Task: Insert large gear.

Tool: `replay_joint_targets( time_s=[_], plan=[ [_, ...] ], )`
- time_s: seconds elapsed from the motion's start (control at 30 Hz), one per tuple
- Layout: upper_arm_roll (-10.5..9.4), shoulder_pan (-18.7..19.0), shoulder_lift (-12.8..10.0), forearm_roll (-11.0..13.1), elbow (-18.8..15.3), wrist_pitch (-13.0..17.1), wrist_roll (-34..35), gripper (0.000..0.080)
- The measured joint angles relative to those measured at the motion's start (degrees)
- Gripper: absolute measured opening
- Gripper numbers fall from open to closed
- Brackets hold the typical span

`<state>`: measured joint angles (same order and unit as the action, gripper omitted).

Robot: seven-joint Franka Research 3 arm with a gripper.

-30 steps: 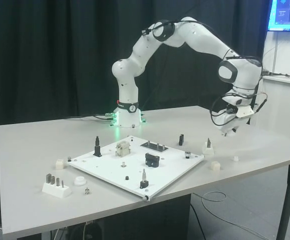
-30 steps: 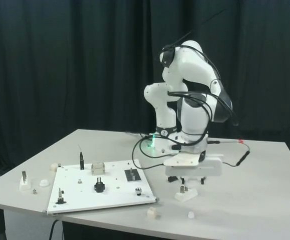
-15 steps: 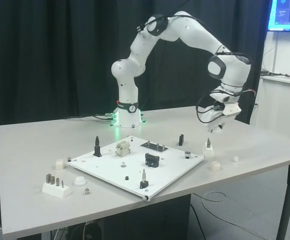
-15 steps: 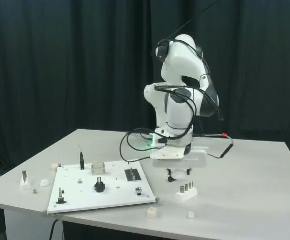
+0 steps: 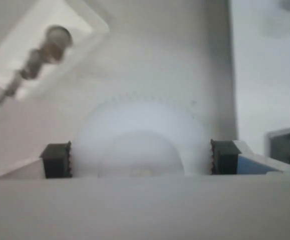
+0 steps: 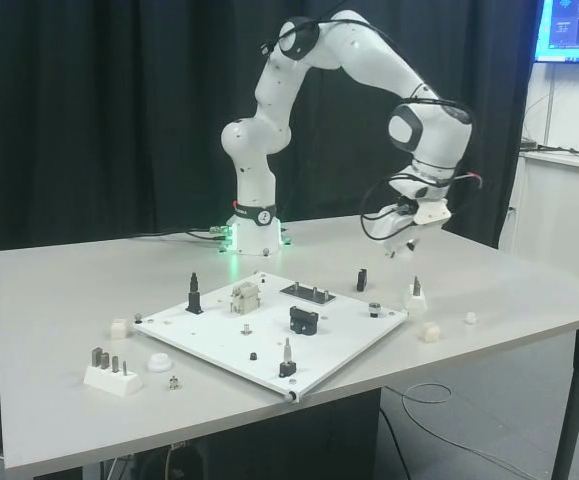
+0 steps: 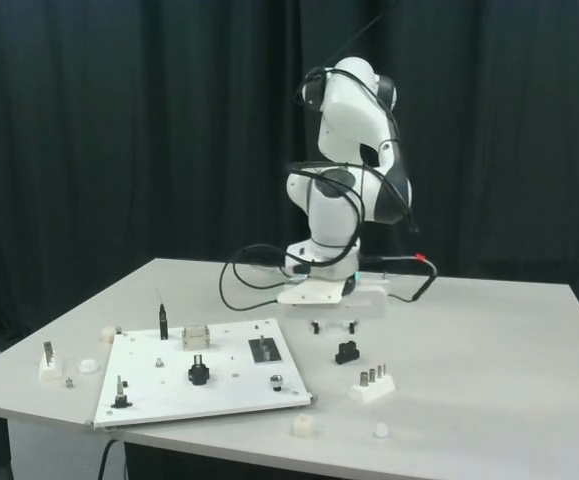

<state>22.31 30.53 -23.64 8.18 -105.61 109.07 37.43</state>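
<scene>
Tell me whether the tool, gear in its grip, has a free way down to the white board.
Probably yes: the tool holds the gear in open air beside the board, nothing between.

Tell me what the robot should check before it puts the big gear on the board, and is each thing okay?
1. Large gear held between both fingers: ok.
2. Gripper carried well above the grey table: ok.
3. Gripper over the white board: not ok, it hangs beyond the board's edge, near the pin block.
4. Which peg on the board takes the gear: cannot tell.
5. Gear's centre hole clear: cannot tell, the wrist view is blurred there.
</scene>
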Motion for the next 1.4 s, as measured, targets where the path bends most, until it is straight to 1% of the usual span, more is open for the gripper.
replay_joint_targets(
  time_s=[0.13,0.43,0.7,1.0,1.2,1.4],
  plan=[
    [-0.01,-0.74,2.08,-1.11,-3.19,1.76,-1.66,0.0594],
    [-0.01,-2.55,6.72,-3.21,-10.84,7.21,-5.34,0.0594],
    [0.07,-4.26,10.2,-4.46,-16.24,11.29,-8.45,0.0594],
    [0.31,-6.65,12.86,-6.13,-19.88,14.18,-11.15,0.0594],
    [0.68,-8.63,13.86,-7.58,-21.44,15.33,-13.45,0.0594],
    [0.96,-10.9,14.51,-8.68,-22.74,15.83,-17.81,0.0594]
  ],
)
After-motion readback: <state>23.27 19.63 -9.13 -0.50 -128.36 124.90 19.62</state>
